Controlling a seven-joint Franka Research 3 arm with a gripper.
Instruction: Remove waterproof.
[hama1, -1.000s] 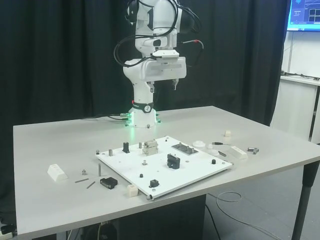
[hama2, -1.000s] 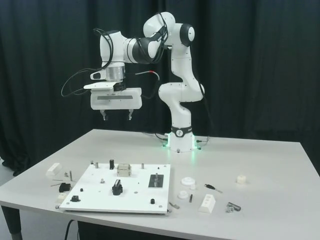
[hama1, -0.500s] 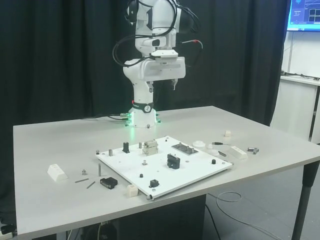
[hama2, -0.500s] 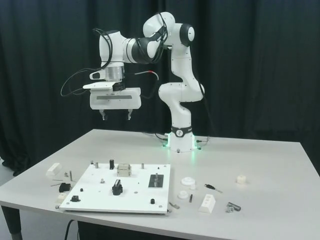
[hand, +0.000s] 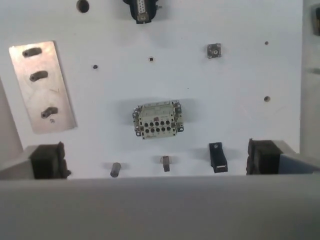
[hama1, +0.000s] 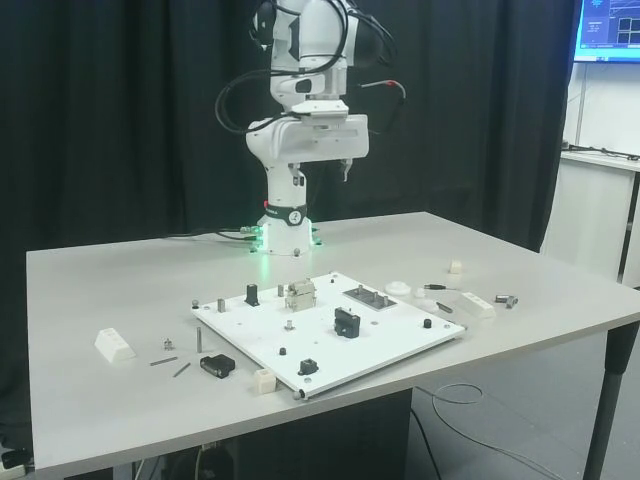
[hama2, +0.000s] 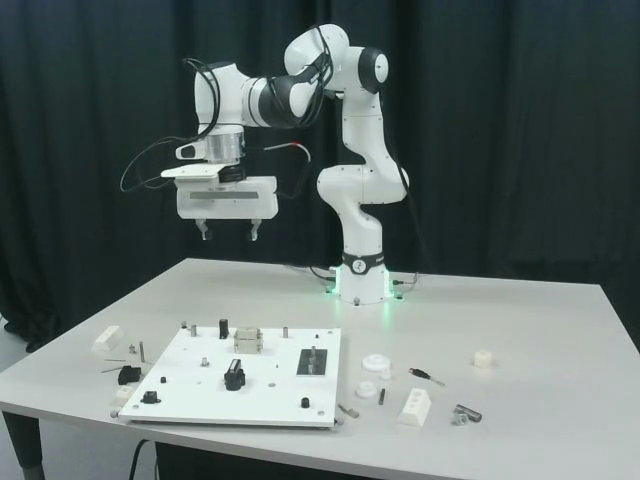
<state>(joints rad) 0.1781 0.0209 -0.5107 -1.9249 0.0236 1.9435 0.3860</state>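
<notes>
The gripper (hama2: 227, 233), fingers spread and empty, hangs high above the flat white board (hama2: 262, 400).

The first room camera stood off the table's (hama1: 90, 290) front corner, facing my base (hama1: 284, 232) from a distance. The second stood across the table, viewing me side-on. Both shared the white board (hama2: 200, 405). My wrist camera looked straight down from high above onto that board (hand: 235, 75).

1. Bright, even overhead light on the flat grey table (hama1: 100, 280); the black curtain backdrop (hama2: 500, 100) is dark.
2. Green glow rings the white arm's round base (hama1: 285, 228).
3. Lit wall screen (hama1: 610, 28) glares at one o'clock, first room view.
</notes>
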